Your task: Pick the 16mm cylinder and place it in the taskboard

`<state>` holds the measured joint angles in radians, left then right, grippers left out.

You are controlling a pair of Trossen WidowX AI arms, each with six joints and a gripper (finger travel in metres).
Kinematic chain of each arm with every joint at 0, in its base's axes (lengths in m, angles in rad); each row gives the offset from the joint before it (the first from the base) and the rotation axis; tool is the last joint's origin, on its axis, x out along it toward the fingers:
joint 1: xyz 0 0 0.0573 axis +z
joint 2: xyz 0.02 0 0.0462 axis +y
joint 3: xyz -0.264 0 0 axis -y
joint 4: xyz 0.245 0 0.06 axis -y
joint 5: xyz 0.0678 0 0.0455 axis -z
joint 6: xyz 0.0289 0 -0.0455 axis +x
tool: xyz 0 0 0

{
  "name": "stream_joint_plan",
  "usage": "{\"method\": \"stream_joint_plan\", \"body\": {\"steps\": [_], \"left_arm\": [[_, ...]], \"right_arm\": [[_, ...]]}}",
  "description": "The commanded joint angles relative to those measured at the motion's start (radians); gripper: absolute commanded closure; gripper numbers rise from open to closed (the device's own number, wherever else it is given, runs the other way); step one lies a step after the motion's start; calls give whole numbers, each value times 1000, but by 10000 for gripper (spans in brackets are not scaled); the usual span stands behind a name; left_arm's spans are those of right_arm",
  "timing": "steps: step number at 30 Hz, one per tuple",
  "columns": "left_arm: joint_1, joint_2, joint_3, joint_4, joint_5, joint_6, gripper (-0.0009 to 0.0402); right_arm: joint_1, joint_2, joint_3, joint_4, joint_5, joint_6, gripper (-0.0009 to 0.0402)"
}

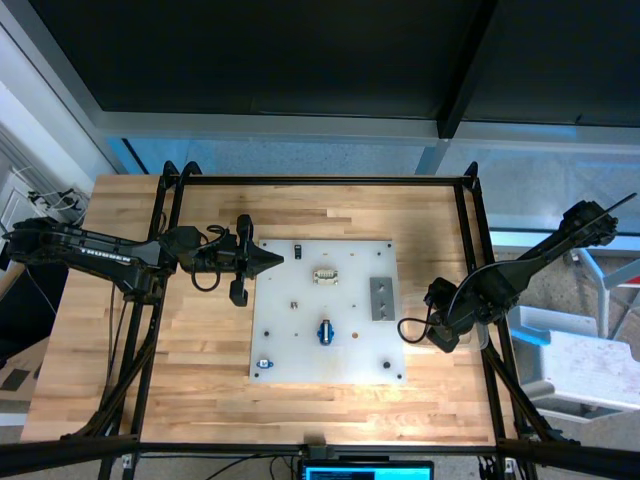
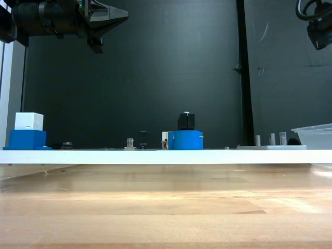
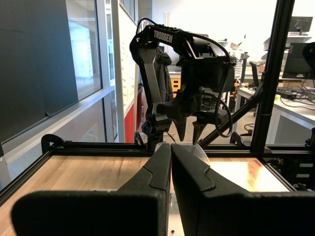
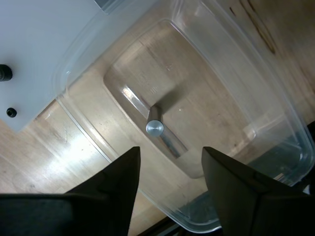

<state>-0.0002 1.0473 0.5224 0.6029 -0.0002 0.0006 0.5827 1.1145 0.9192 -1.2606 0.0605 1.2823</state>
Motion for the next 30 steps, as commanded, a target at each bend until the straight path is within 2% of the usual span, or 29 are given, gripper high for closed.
{"method": "stream_joint_plan", "body": {"steps": [1,7,20,30], "left_arm": [[0,0,0,0,0,0,393],[0,0,0,0,0,0,393],[0,0,0,0,0,0,393],[0,0,0,0,0,0,393]], "right_arm": [[3,1,-16,14,2,20,194],[5,8,-28,19,12,21,175],[8,30,-89,107,17,25,177],[12,60,-93,120,17,20,177]]}}
